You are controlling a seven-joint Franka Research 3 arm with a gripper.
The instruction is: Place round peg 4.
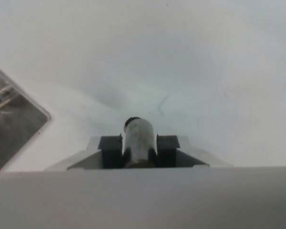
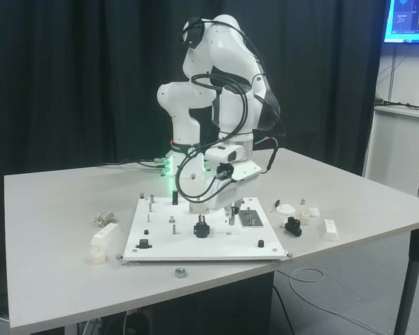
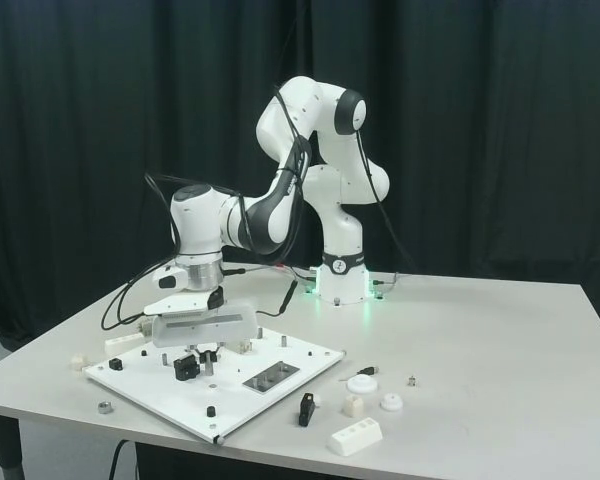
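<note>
1. Loose parts lie at the left end of the table (image 2: pixel 56 209) in the first room view: a white block (image 2: pixel 105 242) just off the white board (image 2: pixel 195 248), probably set aside as fixtures not needed for this step.
2. Further right, the end effector (image 1: pixel 139 151) hangs low over the board's middle, pointing down. In the wrist view its two black pads are closed on round peg 4 (image 1: pixel 138 139), a short grey cylinder with a dark end, held upright between them. That upright grip most likely keeps the peg's axis in line with a hole in the board, so it can go straight down.
3. Right of the board, small white and black pieces (image 2: pixel 293 216) sit on the table, well apart from the arm.
4. Only the wrist view shows the grip itself, plus a corner of a grey metal plate (image 1: pixel 12 129) off to one side; the target hole is not visible there.
5. The room views instead show the end effector's (image 3: pixel 202 350) height above the board and the pegs and fixtures around it, but the peg is too small to make out in them.
</note>
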